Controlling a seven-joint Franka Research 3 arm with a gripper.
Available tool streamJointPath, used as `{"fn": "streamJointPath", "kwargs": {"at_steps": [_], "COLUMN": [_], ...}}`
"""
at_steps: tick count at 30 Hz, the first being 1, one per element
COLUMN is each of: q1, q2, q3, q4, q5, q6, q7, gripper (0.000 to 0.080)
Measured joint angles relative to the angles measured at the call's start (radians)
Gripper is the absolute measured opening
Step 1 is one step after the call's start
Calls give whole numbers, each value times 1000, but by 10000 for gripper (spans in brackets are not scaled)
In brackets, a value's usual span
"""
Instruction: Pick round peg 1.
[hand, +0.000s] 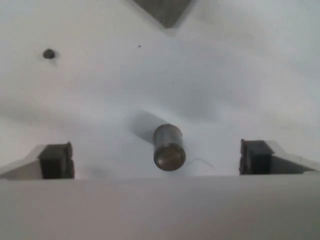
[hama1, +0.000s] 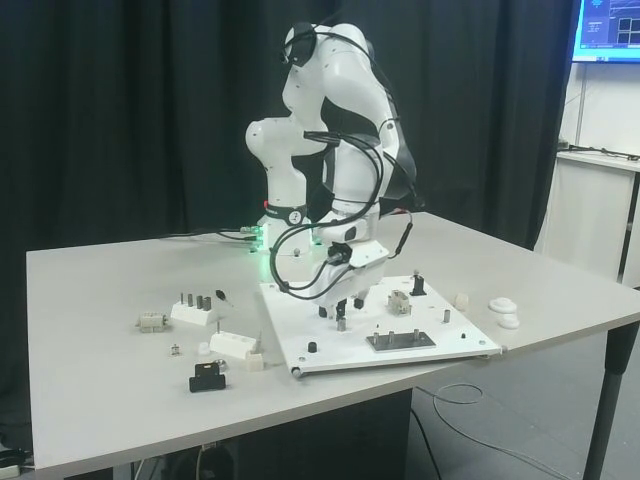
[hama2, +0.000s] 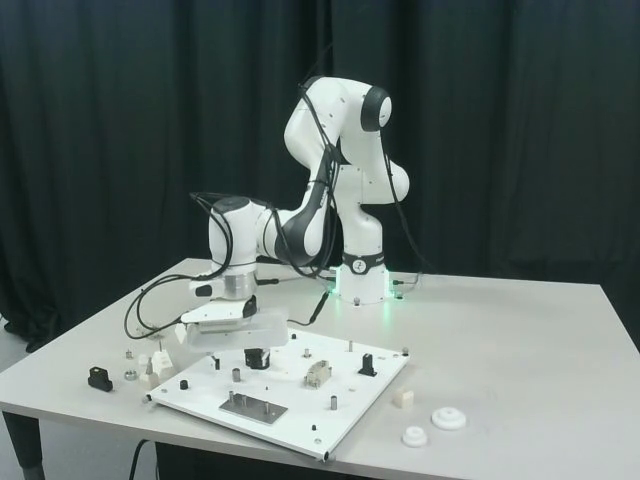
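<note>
Round peg 1 (hand: 169, 147) is a short grey cylinder standing upright on the white board (hand: 225, 75). In the wrist view it sits between my two black fingertips, with wide gaps on both sides. My gripper (hand: 156, 160) is open and touches nothing. From the first room view the gripper (hama1: 340, 303) hangs just above the peg (hama1: 340, 322) near the middle of the board (hama1: 450, 348). In the second room view the peg (hama2: 236, 375) stands under the gripper (hama2: 238, 358).
A grey metal plate (hama1: 400, 341) lies on the board in front of the peg, its corner showing as (hand: 165, 10). Other small pegs and a black block (hama1: 417, 286) stand on the board. Loose white parts (hama1: 232, 344) and a black part (hama1: 207, 378) lie beside it; white gears (hama1: 503, 305) lie on the far side.
</note>
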Motion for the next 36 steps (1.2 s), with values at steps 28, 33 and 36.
{"fn": "streamJointPath", "kwargs": {"at_steps": [28, 33, 36], "q1": [-3, -8, -12], "q2": [-2, -9, -12], "q3": [-14, -23, -31], "q4": [78, 87, 96], "q5": [-62, -91, -117], "q6": [-88, -97, -109], "q7": [0, 0, -1], "gripper": [800, 800, 800]}}
